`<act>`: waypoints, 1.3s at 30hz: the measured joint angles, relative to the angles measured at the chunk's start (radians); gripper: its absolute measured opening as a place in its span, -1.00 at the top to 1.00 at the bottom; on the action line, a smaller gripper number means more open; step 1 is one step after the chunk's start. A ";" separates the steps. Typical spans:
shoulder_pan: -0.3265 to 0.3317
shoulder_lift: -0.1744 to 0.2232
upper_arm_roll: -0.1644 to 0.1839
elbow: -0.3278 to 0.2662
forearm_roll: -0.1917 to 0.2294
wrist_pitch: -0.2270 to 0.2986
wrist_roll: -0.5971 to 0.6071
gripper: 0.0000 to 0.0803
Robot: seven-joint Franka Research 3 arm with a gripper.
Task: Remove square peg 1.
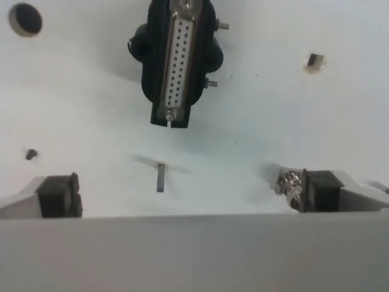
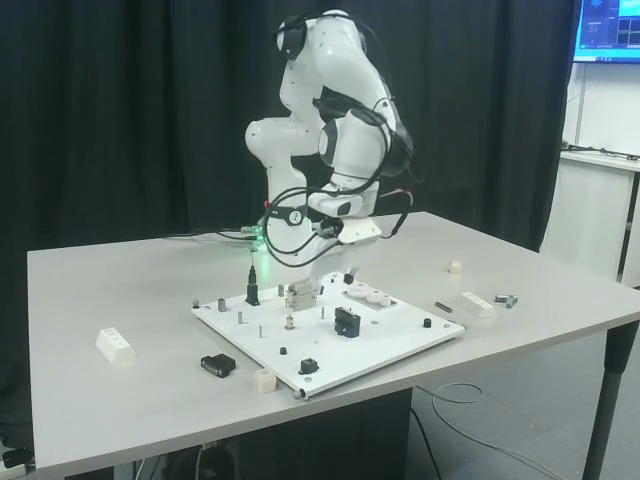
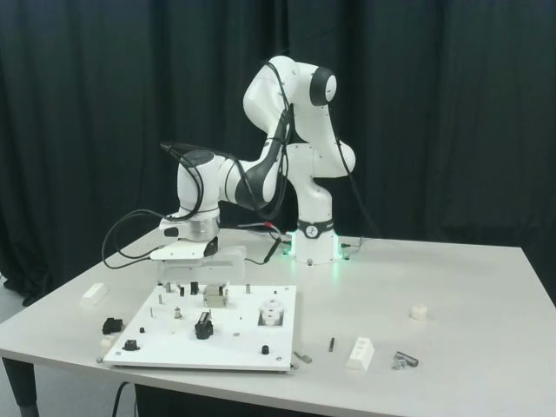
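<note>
Grey table carries the white arm, w/ green light at its base, bent fwd & down over the white board. Screen sits far off behind the gripper's side of the room; its writing is too small to read. No brand or label legible on arm or board. Gripper hangs low over the board, pointing straight down, jaws spread wide, holding nothing; black pads sit well apart, just above the surface. Black multi-pin connector w/ grey face & rows of pin holes stands on the board ahead of the gripper, near but clear of it. Small metal jack sits just beside one pad; can't tell if touching. Peg, slim, grey, square-section, stands upright in the board betw. the pads, a bit off-centre toward the pad opp. the jack, touching neither. Farther out: round black hole, small square socket, tiny black bit. White block lies on the table, well apart from the gripper.
</note>
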 joint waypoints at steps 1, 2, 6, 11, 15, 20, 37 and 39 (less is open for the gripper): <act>-0.002 0.000 0.000 -0.008 0.006 0.010 -0.006 -0.99; -0.004 0.000 0.000 -0.015 0.012 0.019 -0.012 -0.99; -0.010 0.000 -0.001 -0.040 0.030 0.054 -0.024 -0.99; -0.016 0.000 -0.001 -0.064 0.056 0.089 -0.034 -0.99; -0.019 0.001 -0.002 -0.079 0.064 0.108 -0.048 -0.99; -0.019 0.001 -0.003 -0.100 0.071 0.134 -0.074 -0.99; -0.019 0.002 -0.005 -0.184 0.097 0.237 -0.127 -0.99; -0.019 0.002 -0.005 -0.193 0.101 0.248 -0.132 -0.99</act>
